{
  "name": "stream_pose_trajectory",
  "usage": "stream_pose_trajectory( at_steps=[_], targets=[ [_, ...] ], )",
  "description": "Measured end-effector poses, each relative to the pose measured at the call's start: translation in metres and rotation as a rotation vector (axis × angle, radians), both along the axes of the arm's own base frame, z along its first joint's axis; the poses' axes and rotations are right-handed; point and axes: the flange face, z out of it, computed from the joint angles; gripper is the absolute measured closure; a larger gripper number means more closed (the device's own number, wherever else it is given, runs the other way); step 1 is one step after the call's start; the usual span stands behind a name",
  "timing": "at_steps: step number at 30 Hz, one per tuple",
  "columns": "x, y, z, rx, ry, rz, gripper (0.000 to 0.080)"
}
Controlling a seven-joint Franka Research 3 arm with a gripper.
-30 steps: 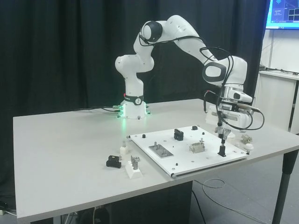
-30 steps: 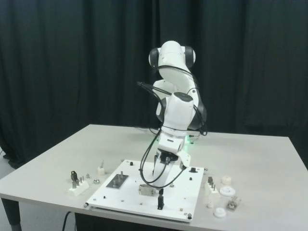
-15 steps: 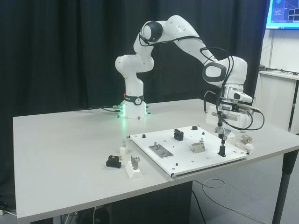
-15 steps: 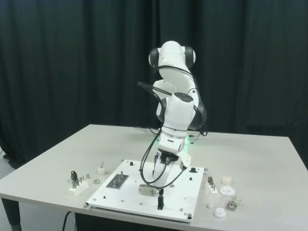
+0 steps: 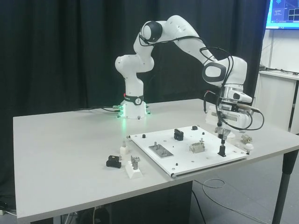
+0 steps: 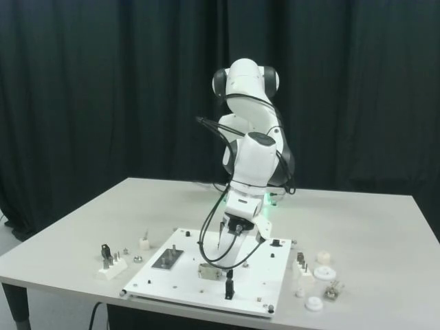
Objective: Insert USB.
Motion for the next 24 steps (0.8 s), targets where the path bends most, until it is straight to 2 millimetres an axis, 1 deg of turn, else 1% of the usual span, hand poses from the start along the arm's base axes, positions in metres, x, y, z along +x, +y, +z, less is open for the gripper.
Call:
stream_pose_trajectory(
  at_steps=[24],
  targets=[
    [0.0004, 0.0006, -0.0001, 0.005, -0.003, -0.007, 0.0733]
  ],
)
